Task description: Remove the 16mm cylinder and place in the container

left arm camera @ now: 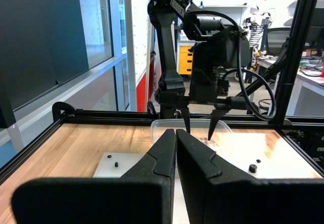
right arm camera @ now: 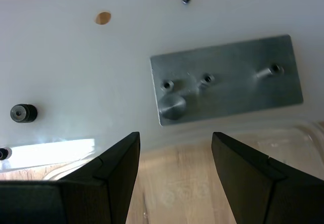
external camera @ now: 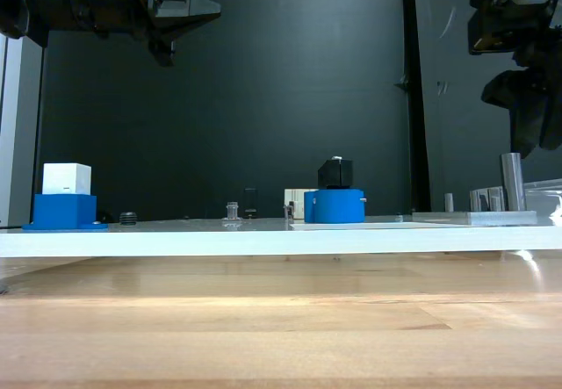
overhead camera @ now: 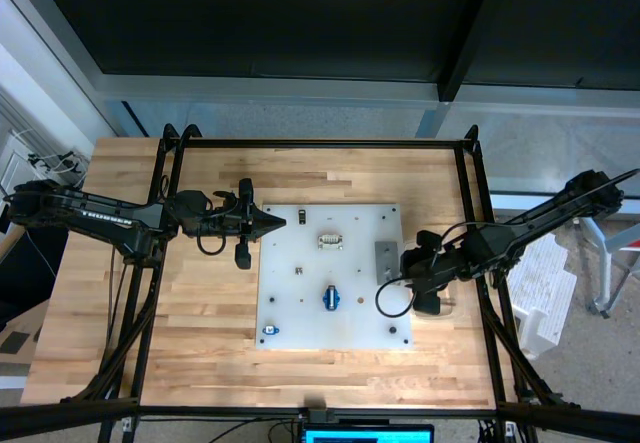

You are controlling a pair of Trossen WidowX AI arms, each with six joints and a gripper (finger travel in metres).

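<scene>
The 16mm cylinder (right arm camera: 172, 106) stands upright in a grey metal plate (right arm camera: 228, 80) at the right edge of the white board (overhead camera: 330, 273). In the low view the cylinder (external camera: 512, 181) rises above that plate. My right gripper (right arm camera: 174, 178) hangs open above the board's right edge, over the cylinder and the container's near side, holding nothing. The container (overhead camera: 452, 303), a clear tub, sits on the wood just right of the plate; its rim (left arm camera: 162, 125) shows below the right arm. My left gripper (overhead camera: 268, 221) is shut and empty, raised over the board's left edge.
A thin grey peg (right arm camera: 268, 71) and small holes share the metal plate. On the board sit a blue connector piece (overhead camera: 331, 298), a blue block with a white cube (external camera: 66, 198) and a black knob (right arm camera: 23, 113). A black frame (overhead camera: 320, 144) rings the table.
</scene>
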